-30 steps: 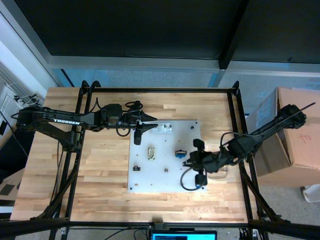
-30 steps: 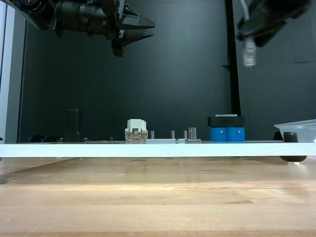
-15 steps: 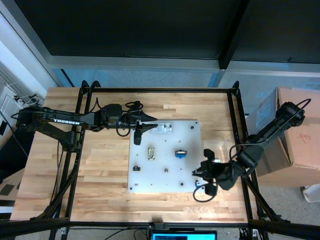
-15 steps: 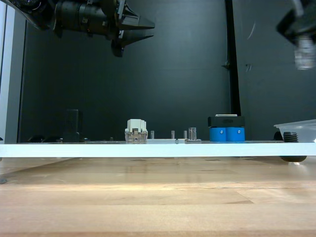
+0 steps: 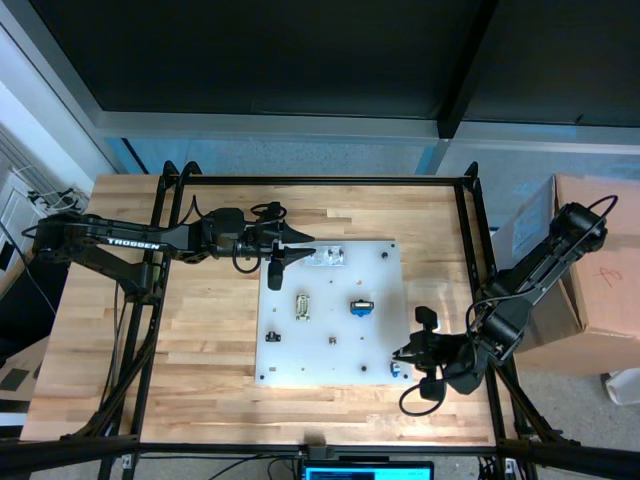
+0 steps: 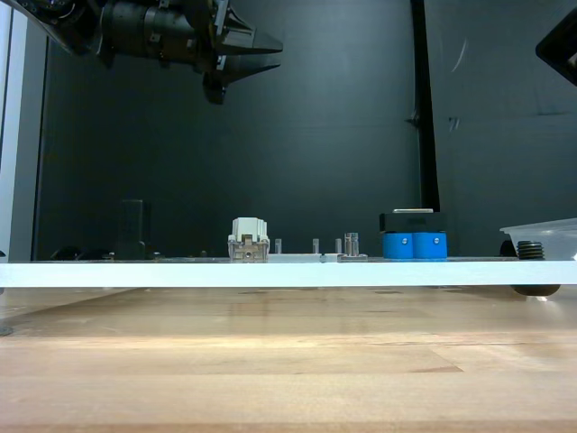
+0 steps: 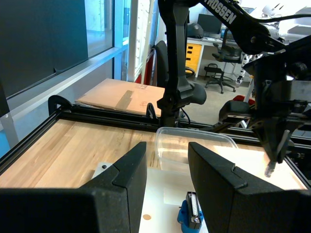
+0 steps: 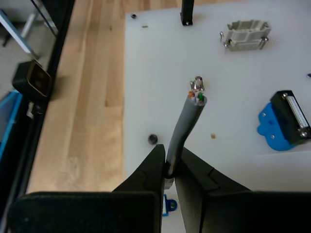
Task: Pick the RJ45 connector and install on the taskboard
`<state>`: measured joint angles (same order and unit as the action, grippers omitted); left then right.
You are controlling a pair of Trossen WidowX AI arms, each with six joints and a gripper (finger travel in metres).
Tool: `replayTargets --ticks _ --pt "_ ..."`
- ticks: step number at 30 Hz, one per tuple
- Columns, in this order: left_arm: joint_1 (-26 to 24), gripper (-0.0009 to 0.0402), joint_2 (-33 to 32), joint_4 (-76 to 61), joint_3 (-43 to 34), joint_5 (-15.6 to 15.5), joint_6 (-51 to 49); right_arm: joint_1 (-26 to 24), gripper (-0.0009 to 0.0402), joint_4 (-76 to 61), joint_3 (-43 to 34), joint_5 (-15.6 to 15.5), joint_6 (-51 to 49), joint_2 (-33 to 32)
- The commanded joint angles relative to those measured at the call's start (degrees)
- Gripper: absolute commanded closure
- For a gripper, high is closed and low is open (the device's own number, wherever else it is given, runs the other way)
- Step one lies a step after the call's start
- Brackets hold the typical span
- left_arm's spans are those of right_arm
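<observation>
The main risk is the plug twisting in the grip. The right tool [image 8: 168, 162] is closed on the RJ45 connector [image 7: 268, 170], pinching its body while a short grey cable stub [image 8: 183, 130] sticks out past the fingers. Any knock on that stub, or an off-centre press at the port, could lever the connector round and leave it jammed part-way in.

A second risk is position. In the high view the right tool hangs high over the near right corner of the taskboard [image 5: 310, 360]. A straight descent from here would likely meet bare board or the tabletop [image 5: 200, 330] rather than a socket. I cannot make out the RJ45 port in these views, so the travel needed is only a guess. The blue connector block [image 5: 360, 307] stands further in on the board and could be clipped on a low pass. The left tool [image 6: 270, 51] hovers with its fingers apart and empty above the board's far left edge, well apart from the right.

The connector itself shows as a small pale tip poking down below the right tool's fingertips, clear of any seat. Its stub ends in a cut face with coloured wires showing.
</observation>
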<state>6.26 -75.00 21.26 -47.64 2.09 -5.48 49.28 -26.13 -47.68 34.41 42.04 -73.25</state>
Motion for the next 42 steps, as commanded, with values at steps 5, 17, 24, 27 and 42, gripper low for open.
replayTargets --ticks 5,17,24,27,42 --pt "0.00 0.0280 -0.11 0.04 0.00 0.00 0.04 2.16 0.0394 -0.15 -0.48 0.68 1.90 -4.15" --pt "-0.02 0.0280 -0.09 0.09 0.00 0.00 0.04 3.26 0.0394 0.35 -0.48 2.23 4.13 -6.80" --pt "0.00 0.0280 -0.11 0.07 0.00 0.02 0.04 3.26 0.0394 0.17 -0.44 3.08 5.03 -6.80" --pt "0.02 0.0280 -0.11 0.07 0.00 0.00 0.04 3.28 0.0394 0.09 -0.44 3.08 5.42 -6.80" --pt "0.00 0.0280 -0.11 0.07 0.00 0.00 0.04 3.63 0.0394 -0.39 0.02 3.06 6.14 -6.80"
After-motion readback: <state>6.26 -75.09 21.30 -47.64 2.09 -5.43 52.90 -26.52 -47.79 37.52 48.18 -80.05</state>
